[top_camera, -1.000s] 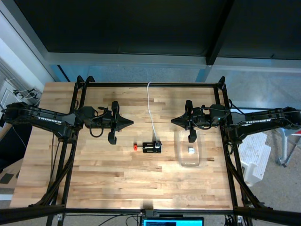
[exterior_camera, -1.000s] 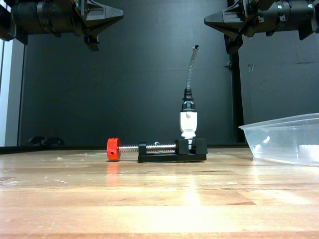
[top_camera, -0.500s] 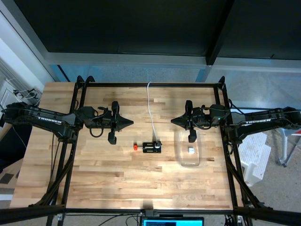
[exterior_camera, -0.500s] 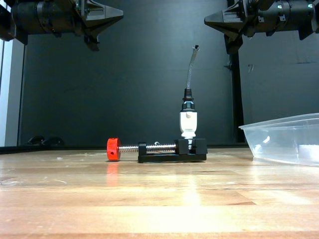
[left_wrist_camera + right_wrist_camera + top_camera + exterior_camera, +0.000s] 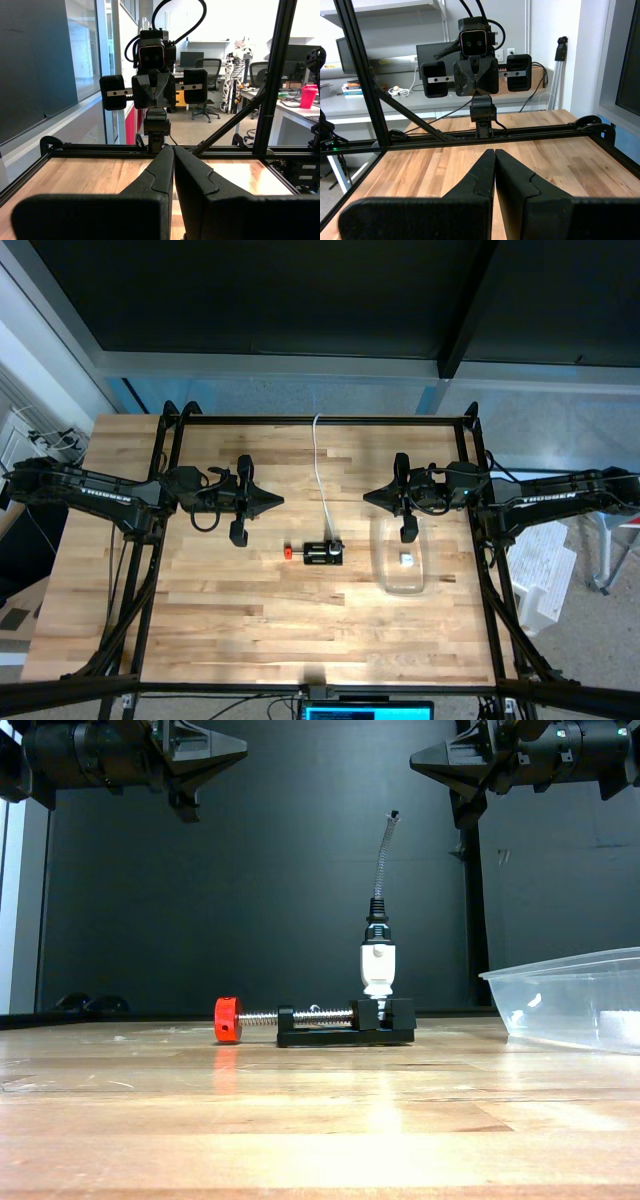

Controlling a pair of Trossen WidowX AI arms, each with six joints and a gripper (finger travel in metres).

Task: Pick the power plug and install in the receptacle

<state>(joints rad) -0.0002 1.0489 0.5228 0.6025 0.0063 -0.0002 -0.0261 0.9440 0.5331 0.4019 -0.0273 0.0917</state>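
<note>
High view: you see the left gripper [image 5: 275,501] and the right gripper [image 5: 370,497] raised and well apart, with the vise [image 5: 320,554] on the table between them. Low view: the receptacle [image 5: 377,966] stands upright in the vise. Wrist views: each gripper's fingers [image 5: 160,170] are pressed together, holding nothing. You cannot make out the power plug.

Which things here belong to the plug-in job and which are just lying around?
Job: white socket block with long white cable, clamped in small black vise with red-orange knob; left gripper and right gripper, both shut, raised either side of it. The tiny black plug is not visible.
Lying about: clear rounded plastic tray, tiny white block inside it.
</note>
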